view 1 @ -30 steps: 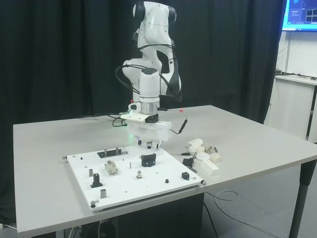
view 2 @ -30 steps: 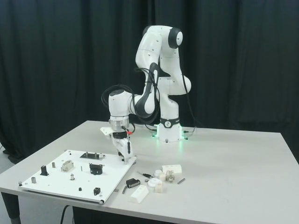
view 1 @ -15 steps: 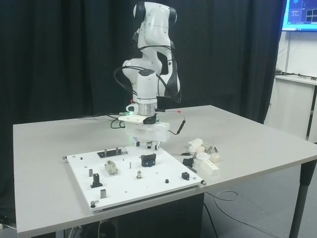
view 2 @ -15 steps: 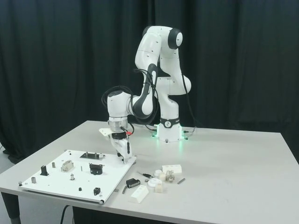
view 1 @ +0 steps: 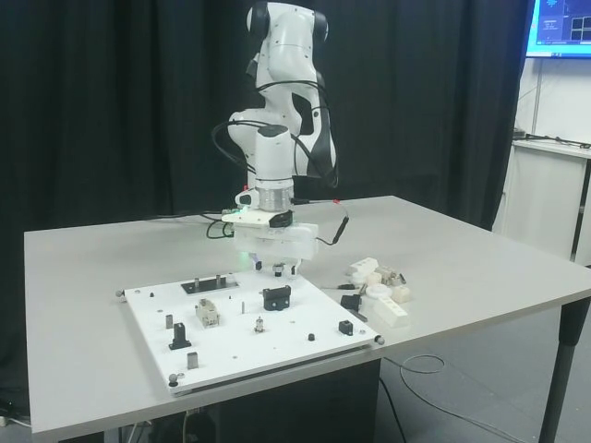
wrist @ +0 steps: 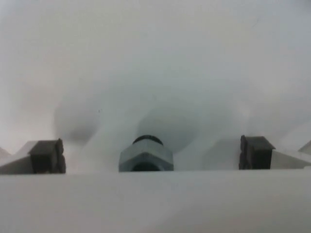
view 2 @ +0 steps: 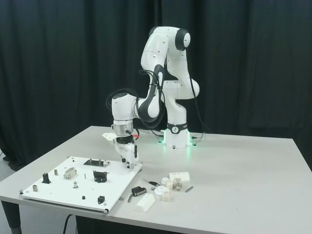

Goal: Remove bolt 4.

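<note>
In the wrist view a grey hex-headed bolt point(wrist: 146, 156) with a black top stands on the white board, midway between my two black fingertips point(wrist: 47, 156), which are set wide apart on either side without touching it. My gripper point(wrist: 151, 154) is open. In the room views the gripper point(view 1: 277, 269) point(view 2: 128, 165) hangs low over the far right corner of the white board point(view 1: 242, 343) point(view 2: 53, 192). The fingers hide the bolt in both room views.
On the board sit a black bracket point(view 1: 277, 298), a black strip with pegs point(view 1: 211, 283) and several small fittings. To the right of the board lie white blocks point(view 1: 380, 288) point(view 2: 171, 185) and a black piece point(view 2: 139, 191). The arm's base point(view 2: 176, 137) stands behind.
The arm's upper links have shifted a little and the hand has turned slightly. The gripper stays low over the same far corner of the board.
</note>
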Tool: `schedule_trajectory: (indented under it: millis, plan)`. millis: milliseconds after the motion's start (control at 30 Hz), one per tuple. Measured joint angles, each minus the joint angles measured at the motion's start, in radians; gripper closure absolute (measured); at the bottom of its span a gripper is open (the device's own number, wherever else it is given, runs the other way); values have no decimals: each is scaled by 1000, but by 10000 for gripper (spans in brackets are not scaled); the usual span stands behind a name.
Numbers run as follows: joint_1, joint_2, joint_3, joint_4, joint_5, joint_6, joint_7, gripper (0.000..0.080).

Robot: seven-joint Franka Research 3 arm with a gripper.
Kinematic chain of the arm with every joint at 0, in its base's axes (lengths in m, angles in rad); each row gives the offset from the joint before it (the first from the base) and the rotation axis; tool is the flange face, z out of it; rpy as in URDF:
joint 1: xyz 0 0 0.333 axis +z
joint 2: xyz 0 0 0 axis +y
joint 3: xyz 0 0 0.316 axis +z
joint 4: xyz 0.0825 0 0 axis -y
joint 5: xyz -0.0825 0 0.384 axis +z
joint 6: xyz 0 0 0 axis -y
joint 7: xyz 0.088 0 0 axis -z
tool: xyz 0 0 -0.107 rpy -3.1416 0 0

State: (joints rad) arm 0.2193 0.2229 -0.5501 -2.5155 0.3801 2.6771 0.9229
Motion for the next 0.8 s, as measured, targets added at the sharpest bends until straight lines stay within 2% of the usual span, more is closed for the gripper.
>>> schedule_trajectory:
  millis: [800]
  plan:
    - [0, -10, -3, 0, 0, -19, -38, 3]
